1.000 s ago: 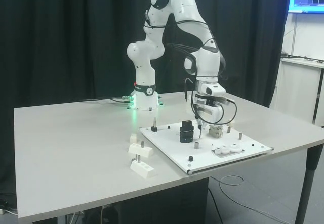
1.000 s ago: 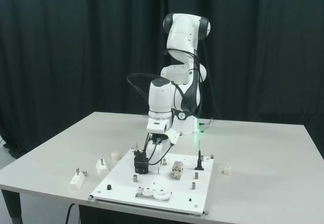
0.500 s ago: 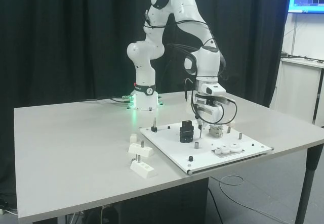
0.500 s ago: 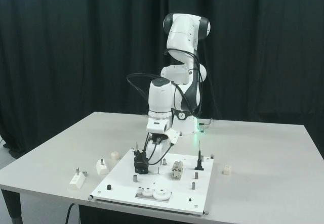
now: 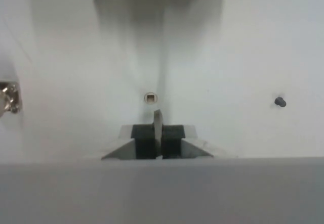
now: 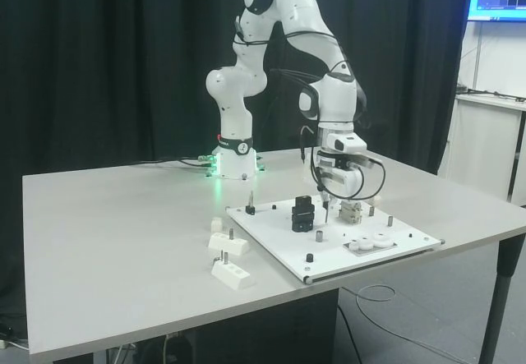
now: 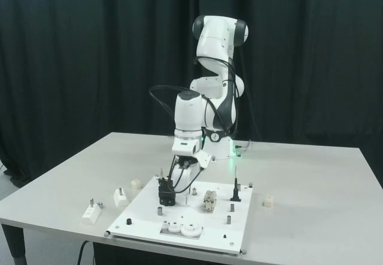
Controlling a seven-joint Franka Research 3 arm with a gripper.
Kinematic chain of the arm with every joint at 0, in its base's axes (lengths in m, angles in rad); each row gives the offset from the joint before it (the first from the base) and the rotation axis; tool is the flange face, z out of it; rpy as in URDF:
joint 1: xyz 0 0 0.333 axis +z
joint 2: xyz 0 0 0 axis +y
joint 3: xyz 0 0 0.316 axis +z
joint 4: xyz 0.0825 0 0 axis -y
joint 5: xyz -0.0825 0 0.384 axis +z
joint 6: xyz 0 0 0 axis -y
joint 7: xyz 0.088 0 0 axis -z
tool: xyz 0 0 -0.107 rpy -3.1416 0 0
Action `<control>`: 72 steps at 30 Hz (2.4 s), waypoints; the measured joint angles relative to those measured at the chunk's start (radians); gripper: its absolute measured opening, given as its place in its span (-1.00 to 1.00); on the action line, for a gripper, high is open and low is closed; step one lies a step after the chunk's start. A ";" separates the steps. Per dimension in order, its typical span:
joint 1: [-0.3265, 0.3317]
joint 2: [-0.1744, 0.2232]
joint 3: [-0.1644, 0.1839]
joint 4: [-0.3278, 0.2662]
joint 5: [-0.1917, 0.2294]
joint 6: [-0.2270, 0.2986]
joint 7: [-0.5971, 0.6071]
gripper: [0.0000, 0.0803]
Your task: Insert square peg 1.
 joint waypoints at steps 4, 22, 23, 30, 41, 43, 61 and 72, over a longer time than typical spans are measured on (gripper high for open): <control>0.000 -0.002 0.000 0.000 0.001 -0.001 0.000 -0.94; 0.000 -0.001 0.001 -0.008 0.013 -0.002 0.000 -0.94; 0.000 -0.001 0.002 -0.008 0.013 -0.002 0.000 -0.94; 0.000 0.001 0.006 -0.008 0.024 -0.002 0.000 -0.94; 0.000 0.005 0.008 -0.008 0.026 0.000 0.000 -0.94; 0.000 0.007 0.008 -0.008 0.026 0.000 0.000 -0.94; 0.000 0.007 0.008 -0.007 0.027 0.001 0.013 -0.94; -0.004 0.007 0.008 -0.007 0.027 0.001 0.016 -0.94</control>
